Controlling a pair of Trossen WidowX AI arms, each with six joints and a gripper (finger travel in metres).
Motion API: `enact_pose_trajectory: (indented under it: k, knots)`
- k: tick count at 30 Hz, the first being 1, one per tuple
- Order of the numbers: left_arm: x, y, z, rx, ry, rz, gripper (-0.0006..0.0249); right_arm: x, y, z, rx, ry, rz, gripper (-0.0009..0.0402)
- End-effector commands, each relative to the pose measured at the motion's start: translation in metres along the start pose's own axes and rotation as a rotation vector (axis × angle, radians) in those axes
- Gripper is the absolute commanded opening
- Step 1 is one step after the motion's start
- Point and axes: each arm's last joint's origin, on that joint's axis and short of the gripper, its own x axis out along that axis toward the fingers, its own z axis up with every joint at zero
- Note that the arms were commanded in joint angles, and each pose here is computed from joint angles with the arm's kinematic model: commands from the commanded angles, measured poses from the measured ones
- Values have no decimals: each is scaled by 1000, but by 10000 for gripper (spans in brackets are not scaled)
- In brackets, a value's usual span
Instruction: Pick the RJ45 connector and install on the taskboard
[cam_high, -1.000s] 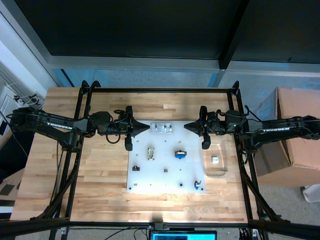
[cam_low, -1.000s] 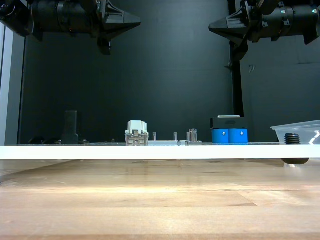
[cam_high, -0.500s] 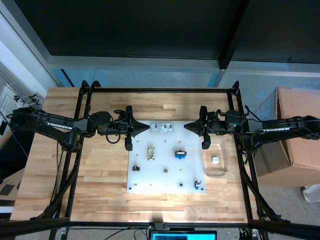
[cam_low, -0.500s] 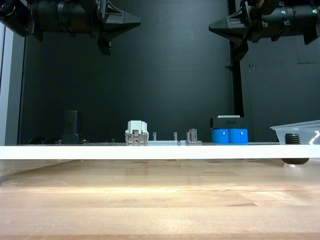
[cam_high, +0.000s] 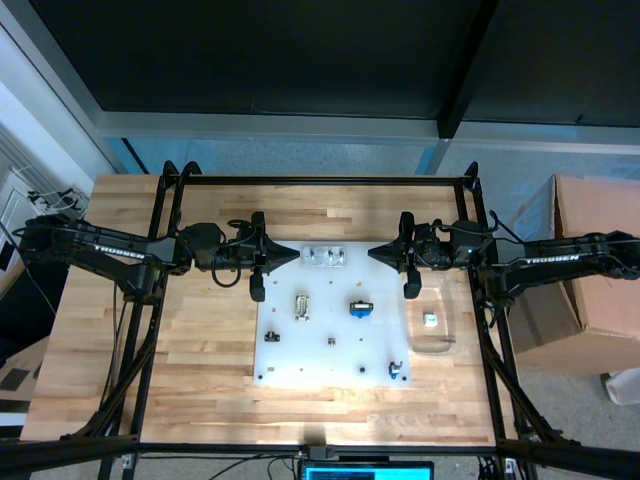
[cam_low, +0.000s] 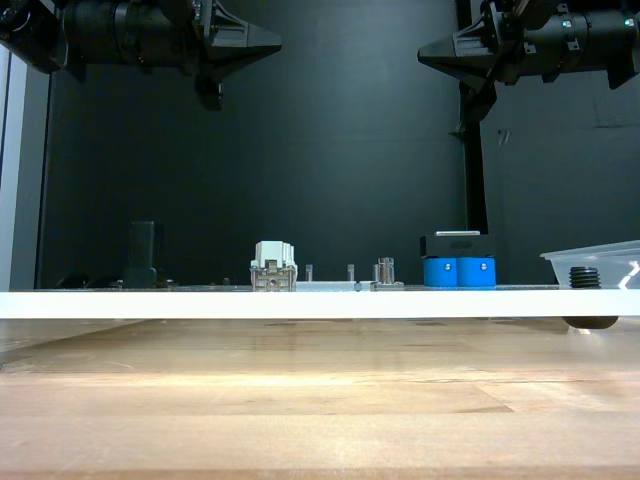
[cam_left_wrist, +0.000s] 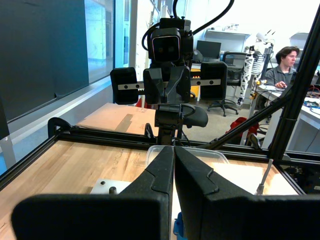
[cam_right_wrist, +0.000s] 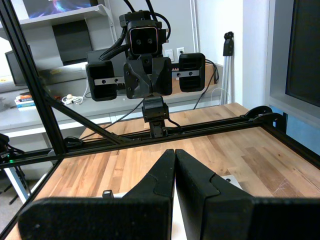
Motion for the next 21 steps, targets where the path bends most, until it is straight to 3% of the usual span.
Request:
enact_pose_trajectory:
  k: [1, 21]
  knots:
    - [0, 0, 0, 0, 0, 0, 0, 0, 0, 0, 0, 0, 0, 0]
    - [0, 0, 0, 0, 0, 0, 0, 0, 0, 0, 0, 0, 0, 0]
